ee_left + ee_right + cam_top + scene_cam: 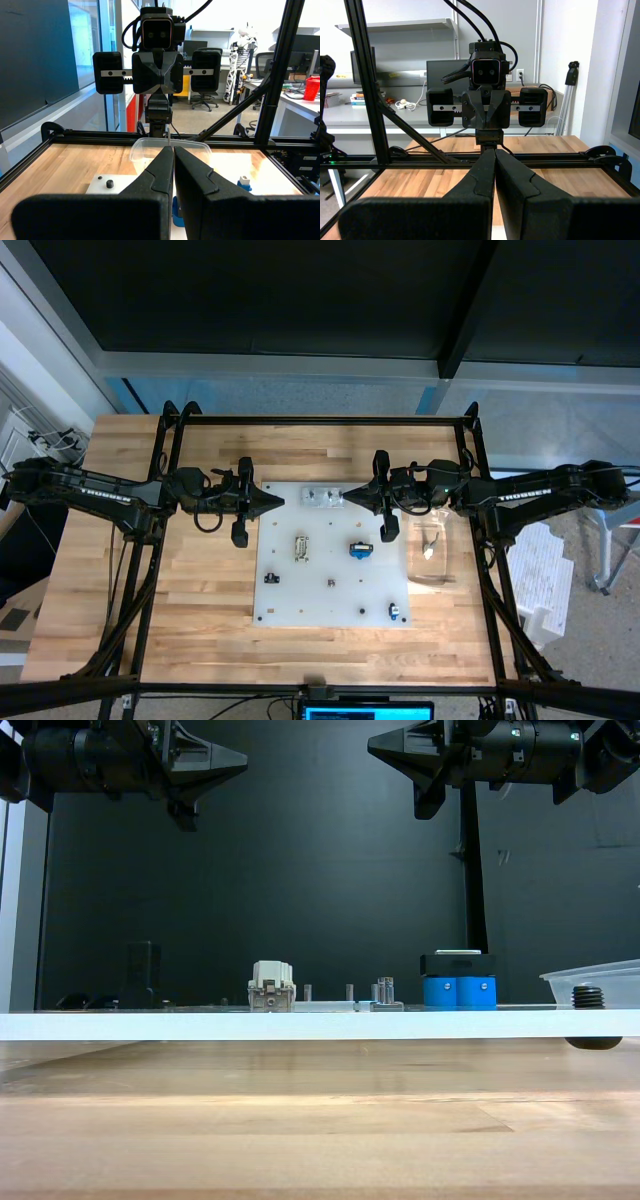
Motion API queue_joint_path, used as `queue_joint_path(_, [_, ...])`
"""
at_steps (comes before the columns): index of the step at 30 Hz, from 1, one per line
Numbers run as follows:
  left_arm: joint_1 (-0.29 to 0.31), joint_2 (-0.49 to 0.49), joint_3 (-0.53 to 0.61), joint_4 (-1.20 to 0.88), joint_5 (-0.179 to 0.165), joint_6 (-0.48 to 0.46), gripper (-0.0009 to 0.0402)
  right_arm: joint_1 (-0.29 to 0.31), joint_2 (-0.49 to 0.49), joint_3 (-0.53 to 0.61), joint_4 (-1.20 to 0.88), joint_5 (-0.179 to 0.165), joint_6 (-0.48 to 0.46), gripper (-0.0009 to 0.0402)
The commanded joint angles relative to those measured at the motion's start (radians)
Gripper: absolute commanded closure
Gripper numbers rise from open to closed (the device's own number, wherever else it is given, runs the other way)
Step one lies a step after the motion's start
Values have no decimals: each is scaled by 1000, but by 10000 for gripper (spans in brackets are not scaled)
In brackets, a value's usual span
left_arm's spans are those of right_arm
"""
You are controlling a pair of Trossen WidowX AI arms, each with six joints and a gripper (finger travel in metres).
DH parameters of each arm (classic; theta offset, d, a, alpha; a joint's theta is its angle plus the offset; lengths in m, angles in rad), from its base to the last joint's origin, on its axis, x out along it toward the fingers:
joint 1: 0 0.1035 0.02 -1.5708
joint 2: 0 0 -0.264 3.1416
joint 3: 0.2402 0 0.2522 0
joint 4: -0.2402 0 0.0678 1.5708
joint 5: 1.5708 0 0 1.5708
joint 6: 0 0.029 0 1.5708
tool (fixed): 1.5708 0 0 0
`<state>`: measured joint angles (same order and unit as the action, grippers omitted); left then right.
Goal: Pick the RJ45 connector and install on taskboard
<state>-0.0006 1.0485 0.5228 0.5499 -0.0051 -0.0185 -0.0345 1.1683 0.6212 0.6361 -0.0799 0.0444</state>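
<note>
the rj45 connector [430, 550] is seen as a tiny pale plug lying inside the clear tray [441, 581], untouched and well apart from both claws. the bench [120, 620] is covered in its middle by the white taskboard [300, 612], on which small fittings are mounted, among them a blue fitting [361, 550]; the tray is set on the bench just beside the board's right edge. the left claw [280, 502] is held high over the board's left edge and the right claw [345, 497] high over its far part, each pointed inward at the other; both are pressed together with nothing between the fingers. the pick is judged not yet begun, and the right arm is placed nearer the tray. several faults could be expected from here: the light tray could be shoved or tipped if its wall is struck by a descending finger; the plug, being so small and pale, could be pinched askew or flicked aside; and a plug gripped crooked would probably be jammed against its socket on the board rather than seated.
</note>
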Motion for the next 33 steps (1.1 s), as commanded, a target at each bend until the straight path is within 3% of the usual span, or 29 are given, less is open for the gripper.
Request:
queue_joint_path(1, [1,0,0,0,0,0,393,0,0,0,0,0,0,393])
queue_joint_path(24, [0,0,0,0,0,0,393,0,-9,0,-13,-2,0,393])
queue_joint_path(33, [1,0,0,0,0,0,393,0,-129,59,-362,0,1,393])
